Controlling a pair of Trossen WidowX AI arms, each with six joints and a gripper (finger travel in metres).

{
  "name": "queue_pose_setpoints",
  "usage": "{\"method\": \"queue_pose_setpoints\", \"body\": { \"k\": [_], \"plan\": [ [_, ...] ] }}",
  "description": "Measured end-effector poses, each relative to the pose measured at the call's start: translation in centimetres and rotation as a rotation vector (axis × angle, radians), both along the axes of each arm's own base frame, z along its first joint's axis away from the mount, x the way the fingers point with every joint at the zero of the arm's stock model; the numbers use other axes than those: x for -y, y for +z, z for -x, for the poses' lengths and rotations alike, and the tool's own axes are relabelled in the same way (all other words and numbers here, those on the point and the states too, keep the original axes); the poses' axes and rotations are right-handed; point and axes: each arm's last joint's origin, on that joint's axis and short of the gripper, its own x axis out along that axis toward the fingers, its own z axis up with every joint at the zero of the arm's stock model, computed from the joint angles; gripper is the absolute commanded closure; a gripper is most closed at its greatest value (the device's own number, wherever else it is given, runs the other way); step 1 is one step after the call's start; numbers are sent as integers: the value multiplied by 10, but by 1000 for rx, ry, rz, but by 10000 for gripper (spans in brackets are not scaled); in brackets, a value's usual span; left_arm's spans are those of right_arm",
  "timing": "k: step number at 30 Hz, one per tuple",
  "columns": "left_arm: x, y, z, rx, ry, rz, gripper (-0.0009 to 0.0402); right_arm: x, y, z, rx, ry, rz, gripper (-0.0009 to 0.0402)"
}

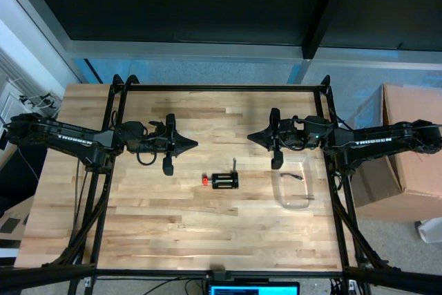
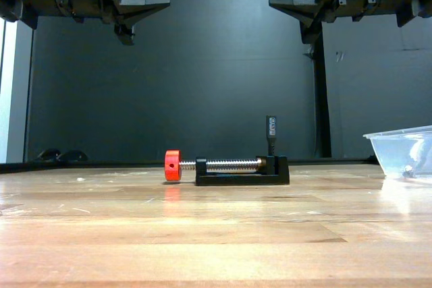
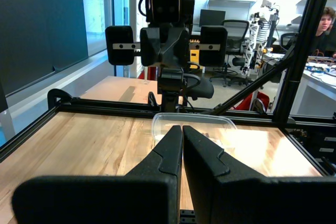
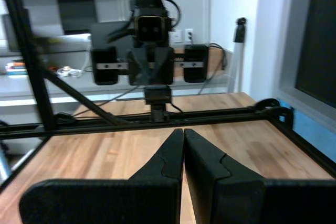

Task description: Remove the USB-C connector from the USB-C receptacle and place in the container

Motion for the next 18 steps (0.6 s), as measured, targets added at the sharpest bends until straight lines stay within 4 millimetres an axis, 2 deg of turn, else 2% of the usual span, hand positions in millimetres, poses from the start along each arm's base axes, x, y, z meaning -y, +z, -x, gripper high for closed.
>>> {"method": "queue_pose_setpoints", "body": {
  "k": [18],
  "plan": [
    [0,0,0,0,0,0,393,-1,-4,1,-13,18,-1,393]
  ]
}}
